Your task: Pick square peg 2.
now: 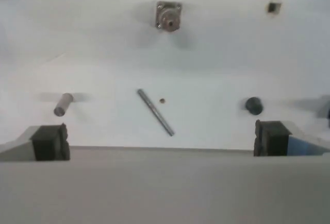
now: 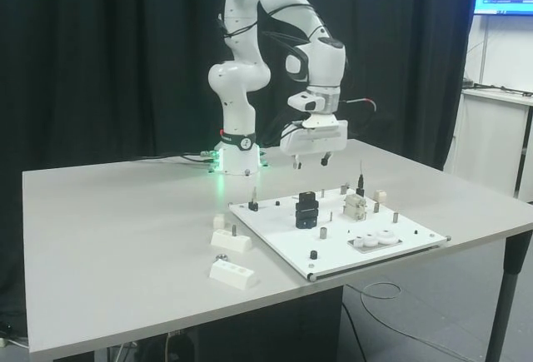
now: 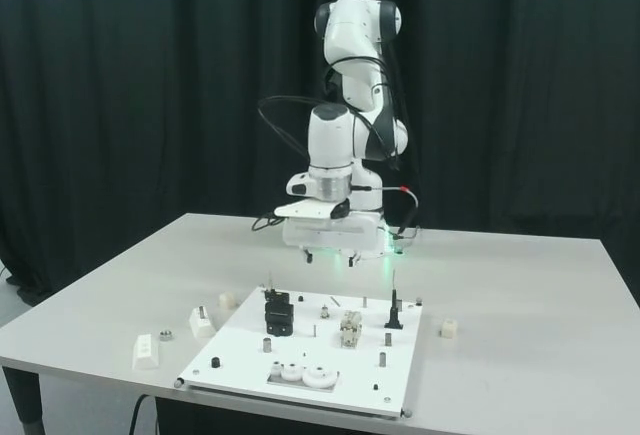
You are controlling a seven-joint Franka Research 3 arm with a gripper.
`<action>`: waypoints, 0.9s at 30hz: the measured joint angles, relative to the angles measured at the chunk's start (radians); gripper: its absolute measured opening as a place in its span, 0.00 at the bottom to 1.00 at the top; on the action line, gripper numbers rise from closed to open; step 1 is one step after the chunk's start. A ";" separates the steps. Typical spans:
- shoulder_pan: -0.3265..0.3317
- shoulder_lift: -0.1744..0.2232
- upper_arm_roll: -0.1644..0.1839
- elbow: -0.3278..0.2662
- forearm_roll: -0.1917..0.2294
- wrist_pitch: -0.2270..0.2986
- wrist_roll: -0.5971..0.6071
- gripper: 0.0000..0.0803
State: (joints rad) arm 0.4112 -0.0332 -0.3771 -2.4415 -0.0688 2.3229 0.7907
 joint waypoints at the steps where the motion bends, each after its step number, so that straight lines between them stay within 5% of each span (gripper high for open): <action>1: -0.004 -0.002 -0.001 0.002 0.000 0.000 -0.012 1.00; 27: -0.136 -0.015 -0.058 0.061 0.002 0.000 -0.456 1.00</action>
State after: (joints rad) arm 0.2753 -0.0482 -0.4355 -2.3804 -0.0669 2.3230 0.3344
